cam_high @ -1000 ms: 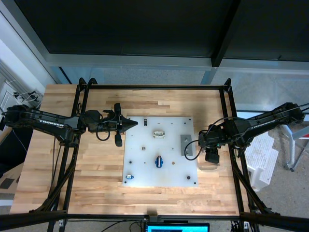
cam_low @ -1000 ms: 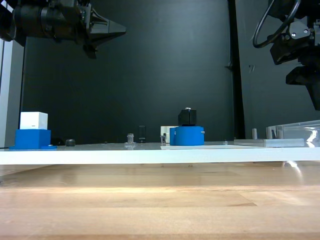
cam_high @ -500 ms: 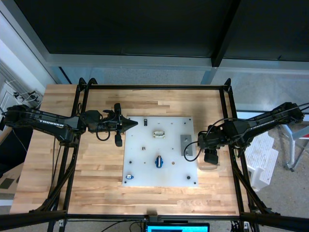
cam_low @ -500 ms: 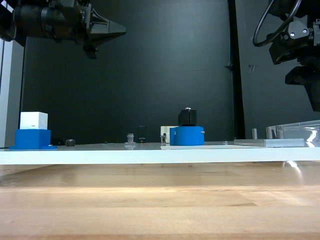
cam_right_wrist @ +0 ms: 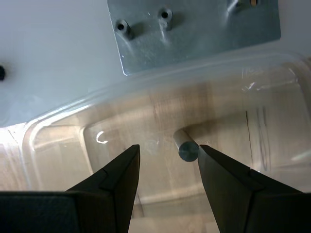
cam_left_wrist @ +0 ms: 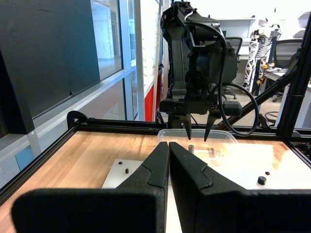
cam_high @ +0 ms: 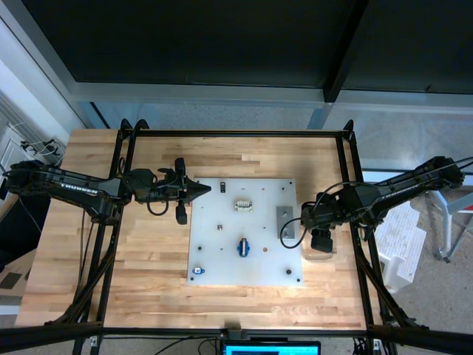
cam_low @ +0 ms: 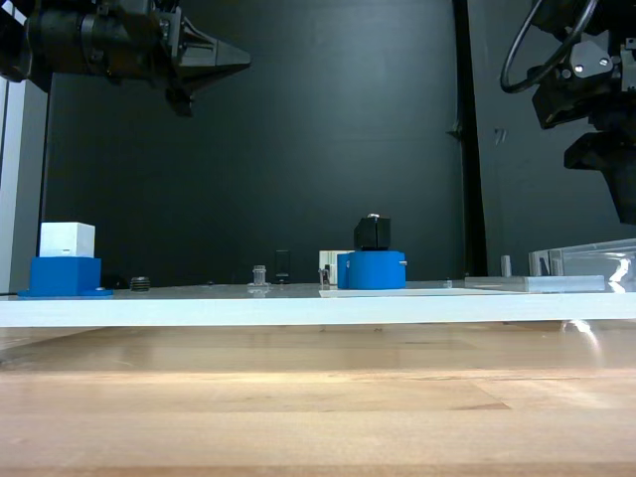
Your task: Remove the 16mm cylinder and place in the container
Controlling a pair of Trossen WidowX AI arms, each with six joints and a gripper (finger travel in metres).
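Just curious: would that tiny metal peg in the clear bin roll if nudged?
Probably: the 16mm cylinder in the container, below the open right gripper, is round and stubby, so it may tip and roll to a wall. It looks metal, so likely stiff. The left gripper hangs shut over the board's left edge.

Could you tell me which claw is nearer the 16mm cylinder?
Right. The right claw hangs open above the 16mm cylinder in the container; the left claw, shut, is across the board.
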